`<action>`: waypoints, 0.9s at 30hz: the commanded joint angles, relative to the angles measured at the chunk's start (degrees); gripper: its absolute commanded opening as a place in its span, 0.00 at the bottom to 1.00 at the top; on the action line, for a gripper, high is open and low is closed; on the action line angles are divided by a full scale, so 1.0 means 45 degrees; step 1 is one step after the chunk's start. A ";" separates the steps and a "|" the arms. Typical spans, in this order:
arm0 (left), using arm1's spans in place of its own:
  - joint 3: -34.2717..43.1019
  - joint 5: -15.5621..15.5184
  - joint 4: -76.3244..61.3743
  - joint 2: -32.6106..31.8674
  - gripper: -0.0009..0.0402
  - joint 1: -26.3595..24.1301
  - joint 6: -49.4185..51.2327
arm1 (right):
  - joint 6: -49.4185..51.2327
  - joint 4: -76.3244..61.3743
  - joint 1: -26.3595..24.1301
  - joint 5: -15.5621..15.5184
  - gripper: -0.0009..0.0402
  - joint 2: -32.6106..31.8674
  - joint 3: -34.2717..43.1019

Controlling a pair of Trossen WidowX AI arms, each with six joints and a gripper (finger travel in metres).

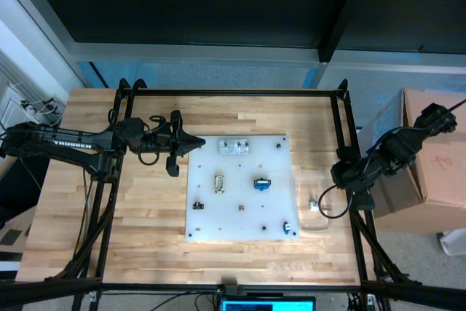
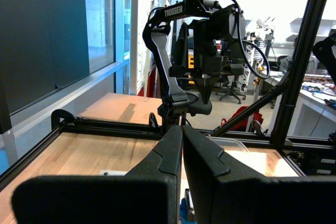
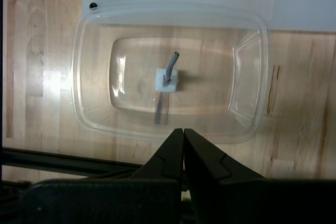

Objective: Pick the RJ45 connector and install on the taskboard

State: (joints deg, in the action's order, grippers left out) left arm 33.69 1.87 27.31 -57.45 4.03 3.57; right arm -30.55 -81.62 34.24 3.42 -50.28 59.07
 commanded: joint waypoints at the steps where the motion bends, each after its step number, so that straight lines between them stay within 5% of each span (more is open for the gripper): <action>1: 0.0000 0.0005 0.0000 -0.0005 0.02 0.0005 0.0000 | -0.0248 0.0005 0.0015 0.0005 0.06 -0.0029 -0.0063; 15: 0.0000 0.0005 0.0000 -0.0005 0.02 0.0005 -0.0005 | -0.1384 0.1486 0.0180 0.0024 0.40 -0.0272 -0.1690; 27: 0.0000 0.0005 0.0000 -0.0005 0.02 0.0000 0.0000 | -0.1826 0.3895 0.0272 0.0010 0.44 -0.0758 -0.3560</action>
